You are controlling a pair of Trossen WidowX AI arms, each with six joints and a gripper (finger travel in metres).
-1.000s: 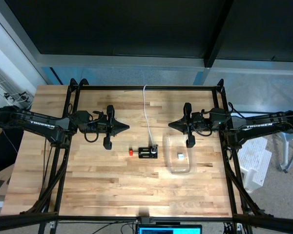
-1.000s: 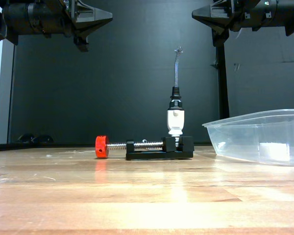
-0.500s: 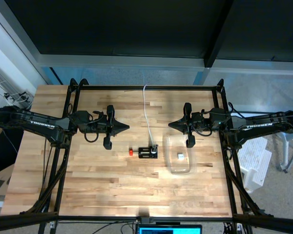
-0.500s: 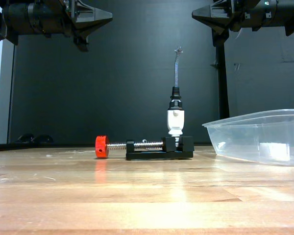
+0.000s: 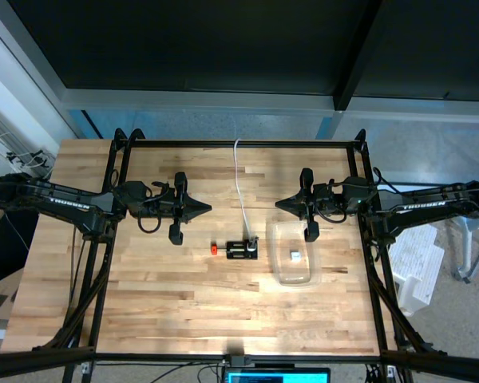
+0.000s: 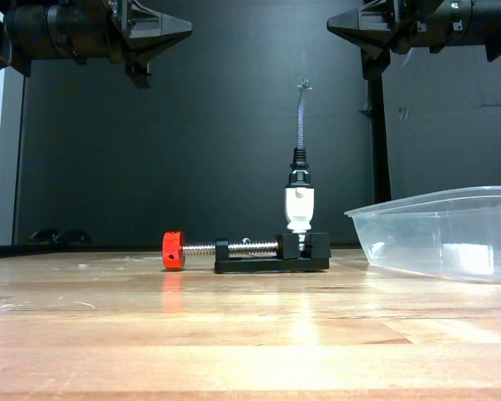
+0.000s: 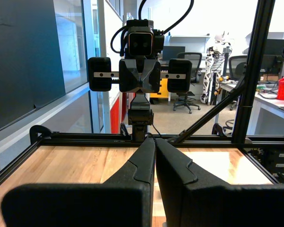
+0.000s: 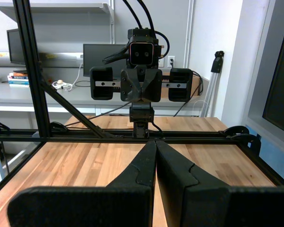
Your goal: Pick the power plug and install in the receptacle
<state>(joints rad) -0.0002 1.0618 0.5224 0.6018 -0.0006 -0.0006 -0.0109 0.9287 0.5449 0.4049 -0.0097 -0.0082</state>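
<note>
2 arms, 1 per side of the wooden table point(image 5: 144, 303), both held high over the top and pointing inward at ea. other.

Left gripper point(image 5: 203, 208) hangs over the table's left-centre, well above the wood in the low view point(image 6: 184, 32). Its 2 fingers are pressed together tip to tip w/ nothing btwn them point(image 7: 155, 142).

Centre: 1 receptacle point(image 5: 241, 250), a black clamp block lying flat on the table. Its 1 red knob point(image 5: 213, 249) sticks out on the left end of a bare screw. In the low view the block point(image 6: 271, 253) carries a white upright body point(image 6: 299, 206) w/ a black collar on top. 1 white cable point(image 5: 241, 187) runs from the clamp away to the table's far edge. The receptacle sits btwn the 2 grippers but nearer the camera, apart from both.

Just right of the clamp, not touching it: 1 clear plastic tray point(image 5: 270, 247), point(image 6: 434, 225). Inside it, 1 small pale block point(image 5: 294, 255).

Power plug: too small to make out in any view, so can't tell where it lies.

Right gripper point(image 5: 281, 205) hangs by the tray's far end, high up point(image 6: 334, 27). Its 2 fingers are closed on ea. other, holding nothing point(image 8: 156, 142).
</note>
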